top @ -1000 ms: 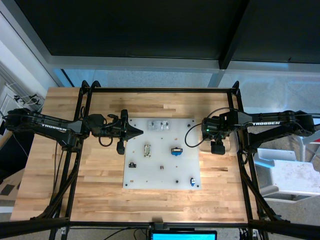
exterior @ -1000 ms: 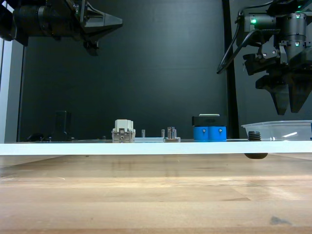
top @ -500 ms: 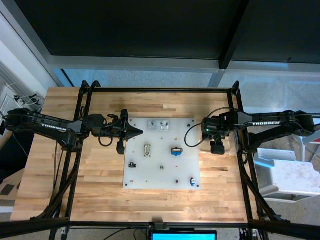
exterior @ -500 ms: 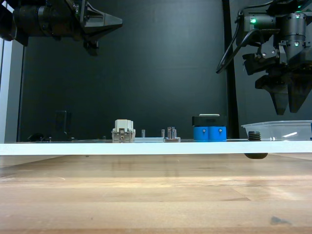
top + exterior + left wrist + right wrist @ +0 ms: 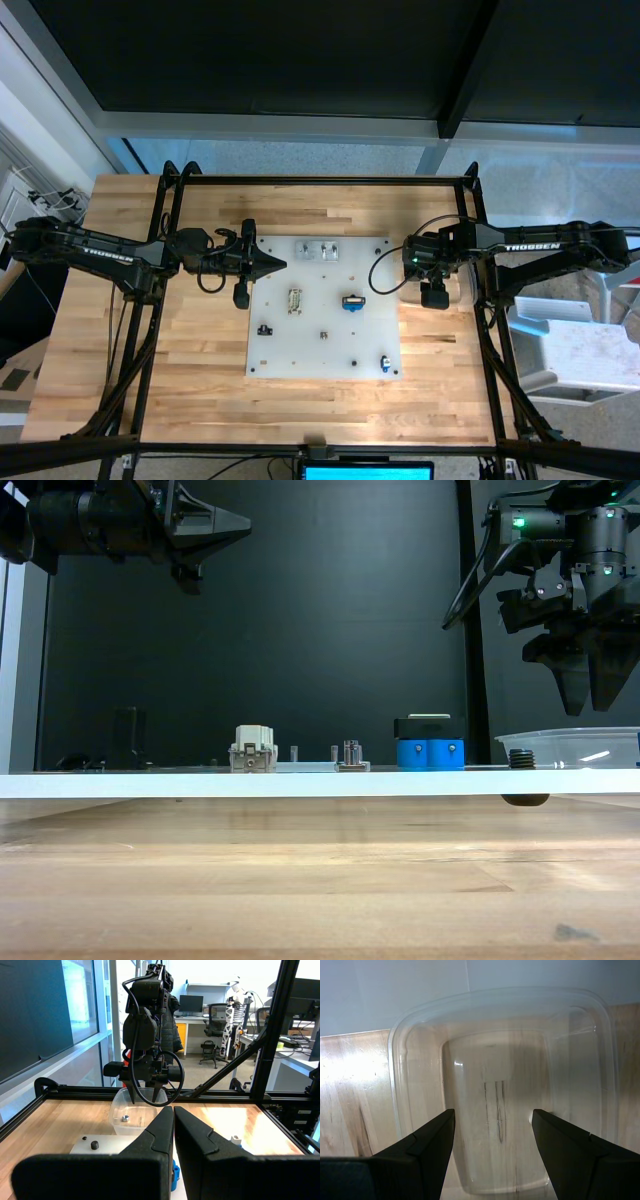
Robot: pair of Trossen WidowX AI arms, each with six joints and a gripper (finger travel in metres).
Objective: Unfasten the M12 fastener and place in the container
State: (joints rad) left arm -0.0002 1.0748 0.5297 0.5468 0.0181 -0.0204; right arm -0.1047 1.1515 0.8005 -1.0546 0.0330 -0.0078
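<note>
The M12 fastener point(image 5: 125, 1118) is the small shiny bit lying on the floor of the container point(image 5: 116, 1110) in the left wrist view. I think that is the nut, but it is very small, so I cannot be fully sure. The container is clear and sits on the wooden surface point(image 5: 200, 370), just beside the right edge of the white board point(image 5: 300, 350). In the low view the black stud point(image 5: 518, 759) shows its ribs and has nothing on top. So I judge the M12 fastener is off its stud.

The right gripper point(image 5: 590, 708) hangs right over the container and points down, not touching it. Its jaws are apart with nothing between them. Through them I see only the container below.

The left gripper point(image 5: 283, 265) is up high over the left part of the white board, well apart from the container. Its jaws are together and hold nothing.

So I think the job is as good as done. The M12 fastener is unscrewed and dropped in the container. What is left is small: I would lift the right arm up and away and check that the shiny bit really is the nut.
</note>
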